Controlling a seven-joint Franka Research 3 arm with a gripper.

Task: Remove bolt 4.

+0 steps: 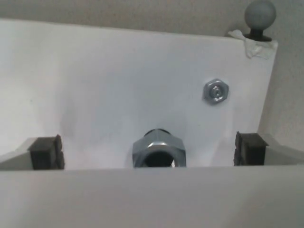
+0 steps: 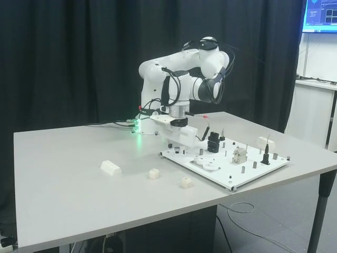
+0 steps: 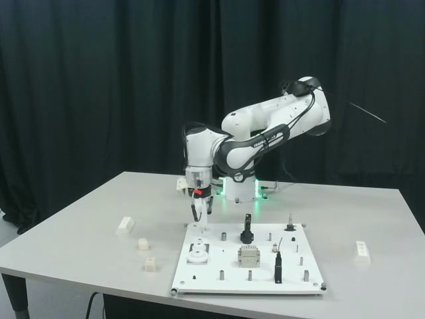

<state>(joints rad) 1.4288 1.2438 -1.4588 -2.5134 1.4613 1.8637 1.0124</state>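
Observation:
In the wrist view a large grey hex-headed bolt (image 1: pixel 158 151) stands upright on the white board (image 1: pixel 104 85). My gripper (image 1: pixel 147 151) is open, with one black pad (image 1: pixel 46 152) on each side of the bolt and a wide gap to both. A smaller hex nut (image 1: pixel 216 90) sits on the board farther out. In the room views the gripper (image 2: pixel 172 146) (image 3: pixel 199 220) hangs low over the board's corner closest to the arm's base, pointing down. The bolt itself is hard to make out there.
A grey ball-headed pin (image 1: pixel 260 16) stands at the board's corner. The board (image 3: pixel 219 276) carries a black upright part (image 3: pixel 247 234), white gears (image 3: pixel 198 252), a grey connector block (image 3: pixel 248 256) and several small pegs. White blocks (image 3: pixel 125 225) (image 3: pixel 362 250) lie on the grey table (image 2: pixel 63 174).

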